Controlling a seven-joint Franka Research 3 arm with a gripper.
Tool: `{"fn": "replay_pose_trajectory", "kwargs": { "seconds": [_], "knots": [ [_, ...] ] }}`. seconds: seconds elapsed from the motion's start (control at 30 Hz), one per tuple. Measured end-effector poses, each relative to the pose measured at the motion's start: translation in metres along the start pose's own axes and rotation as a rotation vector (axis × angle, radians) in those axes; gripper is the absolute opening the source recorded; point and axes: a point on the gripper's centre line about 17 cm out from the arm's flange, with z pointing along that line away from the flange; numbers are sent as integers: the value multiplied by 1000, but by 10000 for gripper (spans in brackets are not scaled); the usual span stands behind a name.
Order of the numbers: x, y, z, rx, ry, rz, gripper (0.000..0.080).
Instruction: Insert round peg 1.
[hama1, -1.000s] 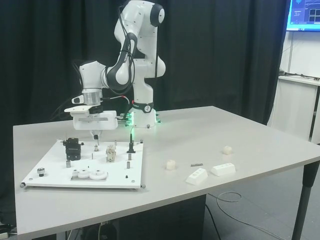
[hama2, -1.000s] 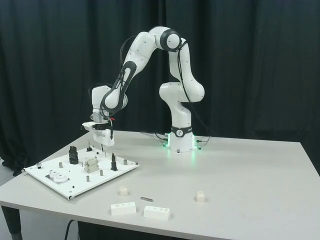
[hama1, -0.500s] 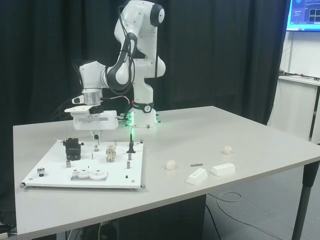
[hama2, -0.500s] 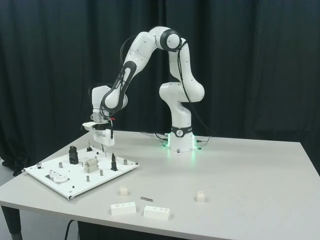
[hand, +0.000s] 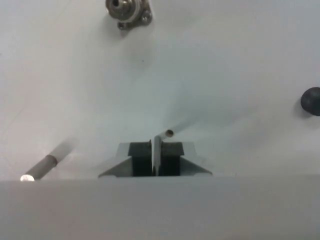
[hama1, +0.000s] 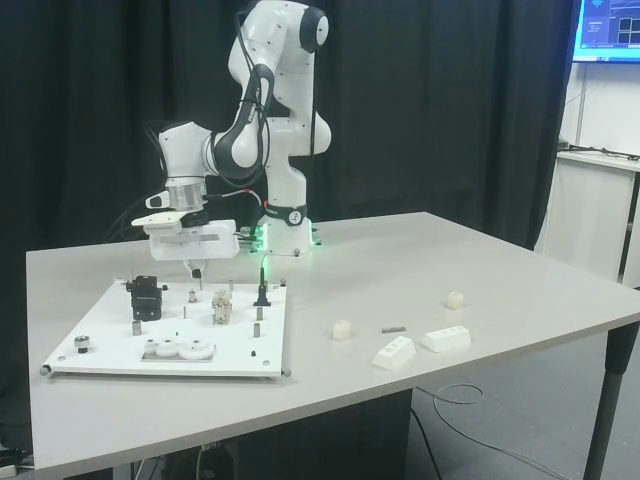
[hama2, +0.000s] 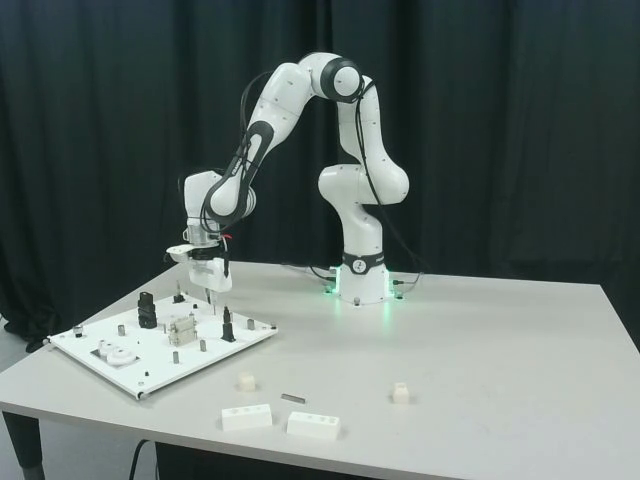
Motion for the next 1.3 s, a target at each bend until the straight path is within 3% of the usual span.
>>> {"fn": "replay_pose_trajectory", "kwargs": {
  "seconds": [1.3],
  "knots": [
    [0, 8, 1, -16, 3, 0, 33]
  ]
}}
